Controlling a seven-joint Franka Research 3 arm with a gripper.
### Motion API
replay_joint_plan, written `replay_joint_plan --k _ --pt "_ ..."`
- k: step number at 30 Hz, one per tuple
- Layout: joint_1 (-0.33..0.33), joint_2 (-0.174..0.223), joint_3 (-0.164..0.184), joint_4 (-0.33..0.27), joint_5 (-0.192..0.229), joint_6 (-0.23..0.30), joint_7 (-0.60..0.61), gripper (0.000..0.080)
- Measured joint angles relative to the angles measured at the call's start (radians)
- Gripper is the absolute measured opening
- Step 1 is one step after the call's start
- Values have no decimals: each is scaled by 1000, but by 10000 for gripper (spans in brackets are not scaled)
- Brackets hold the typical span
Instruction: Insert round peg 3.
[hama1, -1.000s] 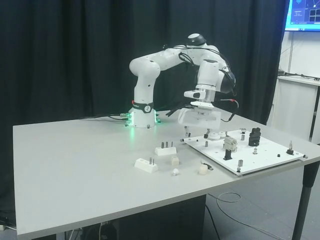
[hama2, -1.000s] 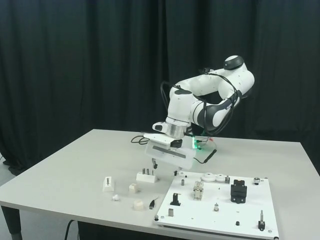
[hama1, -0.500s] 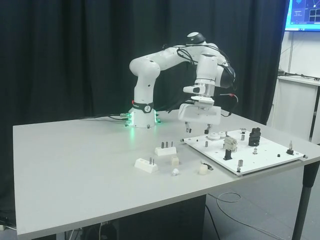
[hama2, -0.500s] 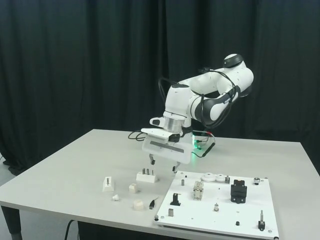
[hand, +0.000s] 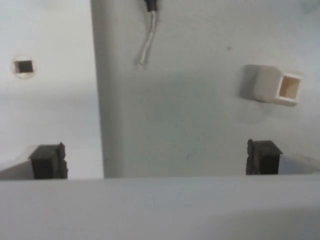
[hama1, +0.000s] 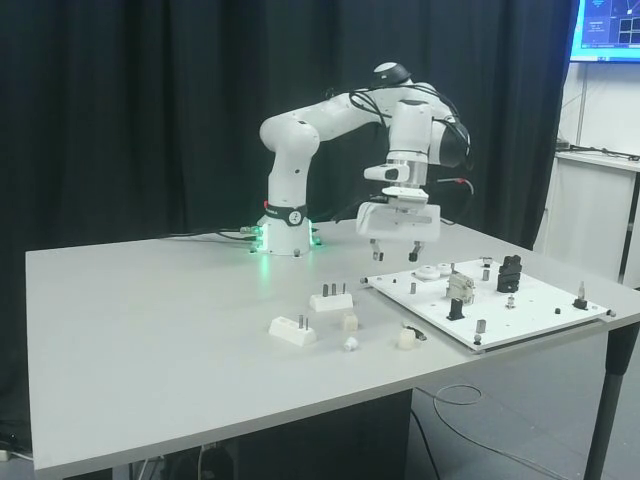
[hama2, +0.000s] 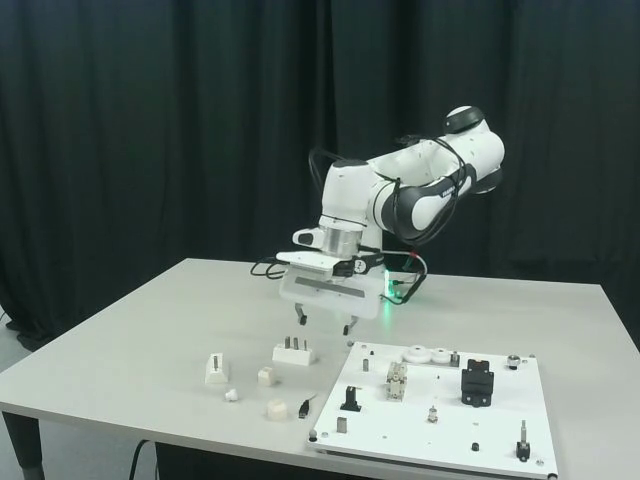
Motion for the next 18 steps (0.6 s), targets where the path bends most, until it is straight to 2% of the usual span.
replay_joint_plan --k 18 --pt "-9 0 -41 85 -6 -90 32 800"
